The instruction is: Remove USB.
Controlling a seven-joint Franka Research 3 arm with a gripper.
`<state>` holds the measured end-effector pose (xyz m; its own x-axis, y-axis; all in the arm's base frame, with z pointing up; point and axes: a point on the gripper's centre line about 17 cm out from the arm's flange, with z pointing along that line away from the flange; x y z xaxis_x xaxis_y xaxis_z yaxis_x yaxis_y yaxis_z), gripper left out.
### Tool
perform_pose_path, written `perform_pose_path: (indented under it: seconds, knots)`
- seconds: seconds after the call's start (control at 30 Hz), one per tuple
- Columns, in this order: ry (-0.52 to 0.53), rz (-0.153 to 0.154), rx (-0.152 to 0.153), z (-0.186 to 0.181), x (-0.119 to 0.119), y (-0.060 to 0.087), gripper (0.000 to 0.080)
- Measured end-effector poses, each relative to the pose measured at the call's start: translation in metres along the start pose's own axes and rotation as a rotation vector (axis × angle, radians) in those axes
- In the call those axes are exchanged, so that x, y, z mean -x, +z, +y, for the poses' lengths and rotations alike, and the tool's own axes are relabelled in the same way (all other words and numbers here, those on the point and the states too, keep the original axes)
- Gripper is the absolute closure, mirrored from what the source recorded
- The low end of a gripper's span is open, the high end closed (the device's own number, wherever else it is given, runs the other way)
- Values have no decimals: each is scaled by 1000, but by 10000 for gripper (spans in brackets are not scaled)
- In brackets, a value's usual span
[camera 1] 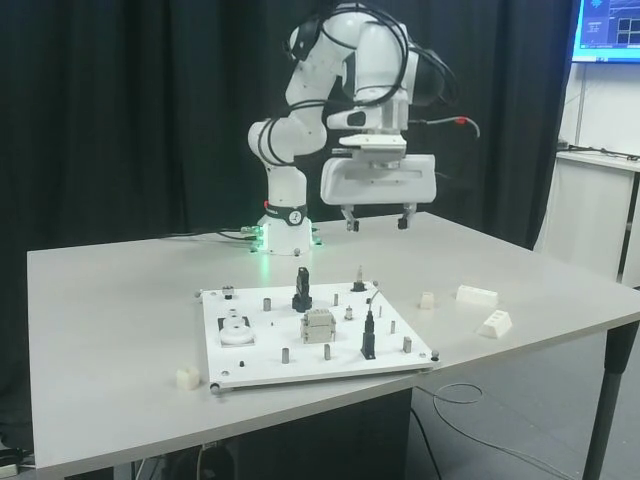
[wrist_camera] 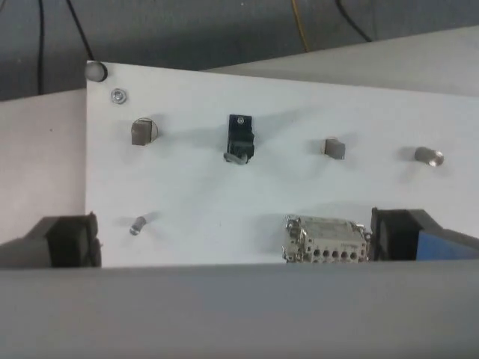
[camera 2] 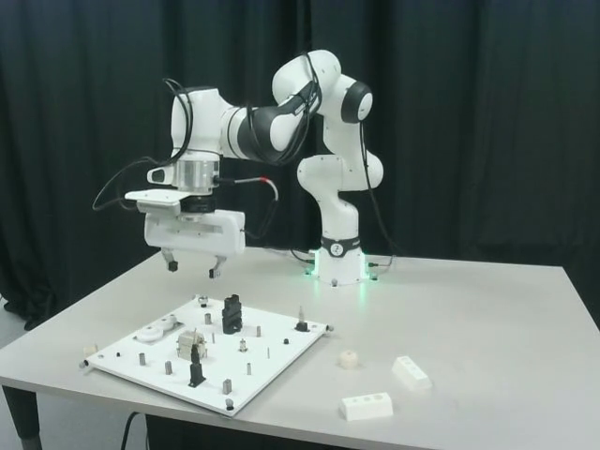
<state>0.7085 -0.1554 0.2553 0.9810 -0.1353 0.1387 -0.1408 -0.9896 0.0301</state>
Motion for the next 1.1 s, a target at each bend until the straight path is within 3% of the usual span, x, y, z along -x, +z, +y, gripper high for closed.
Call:
perform_pose_path:
  seconds: [0.4, 1.1]
  knots:
    - [21, -37, 7, 4, 3, 32, 3]
    - [44, -84, -12, 16, -2, 102, 3]
